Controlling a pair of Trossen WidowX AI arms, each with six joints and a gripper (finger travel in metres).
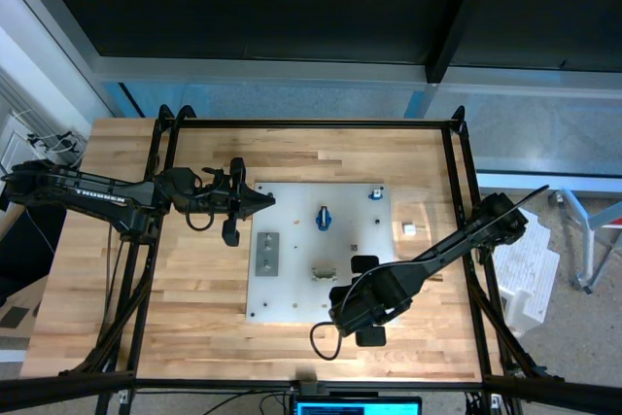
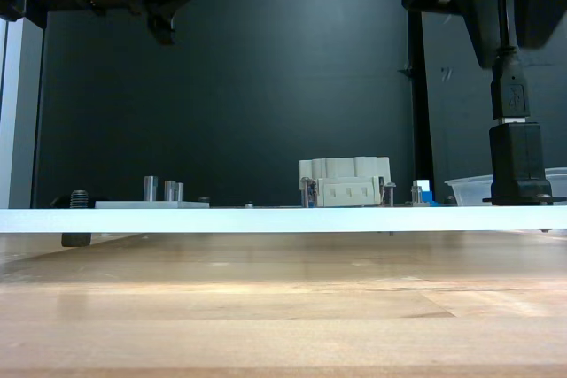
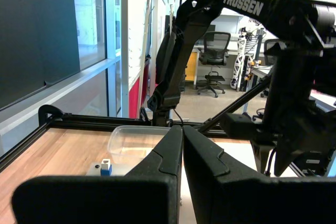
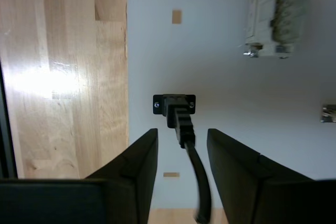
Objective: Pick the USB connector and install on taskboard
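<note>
The right gripper (image 4: 182, 134) is hovering over the taskboard (image 4: 236, 103), its fingers (image 4: 142, 156) standing apart either side of the USB connector (image 4: 180, 121), not touching it. The connector is sitting upright in its black socket (image 4: 174, 103), so installing looks done; only backing away seems left. The left gripper (image 1: 264, 201) is hanging over the board's left edge, fingers together.
</note>
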